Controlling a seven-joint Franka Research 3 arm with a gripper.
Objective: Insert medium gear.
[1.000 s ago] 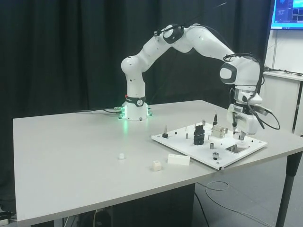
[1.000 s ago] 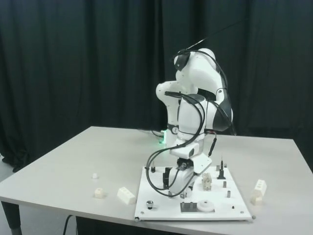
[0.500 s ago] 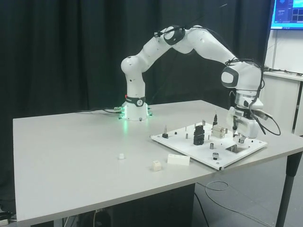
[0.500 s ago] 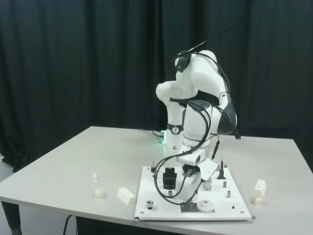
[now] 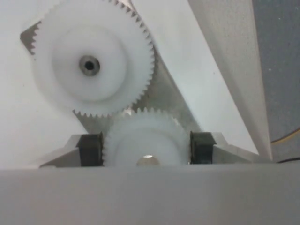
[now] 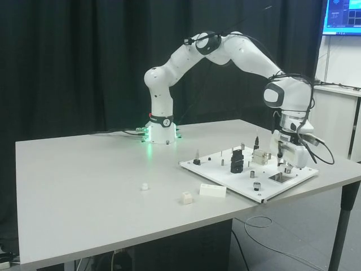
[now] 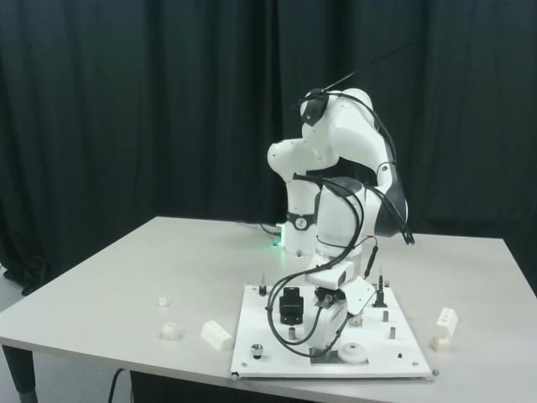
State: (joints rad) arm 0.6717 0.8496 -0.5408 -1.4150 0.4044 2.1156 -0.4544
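The big gear (image 5: 91,63) is sitting on its shaft on the white board (image 6: 248,169), its teeth lying just beside those of the smaller gear (image 5: 146,140). This smaller gear, taken here to be the medium gear of the task, is resting between the two black pads (image 5: 89,149) of the gripper (image 5: 146,152); the jaws are standing narrow, one pad pressing each side of the gear's rim. A bright spot at its centre is likely the bore or the top of a peg, though which cannot be told.

Beside the board, a white cube (image 6: 186,197), a white block (image 6: 212,191) and a small white cap (image 6: 145,186) are lying loose on the grey table (image 6: 84,169), well apart from the gripper.

The gripper is hanging low over the board's far corner from the arm's base (image 6: 160,131), with the big gear just beside it.

Judged risk: if the bore is standing off the peg, pressing down is likely to jam or tilt the gear. If the two sets of teeth are meeting tip to tip, the gear may ride up and fail to seat.
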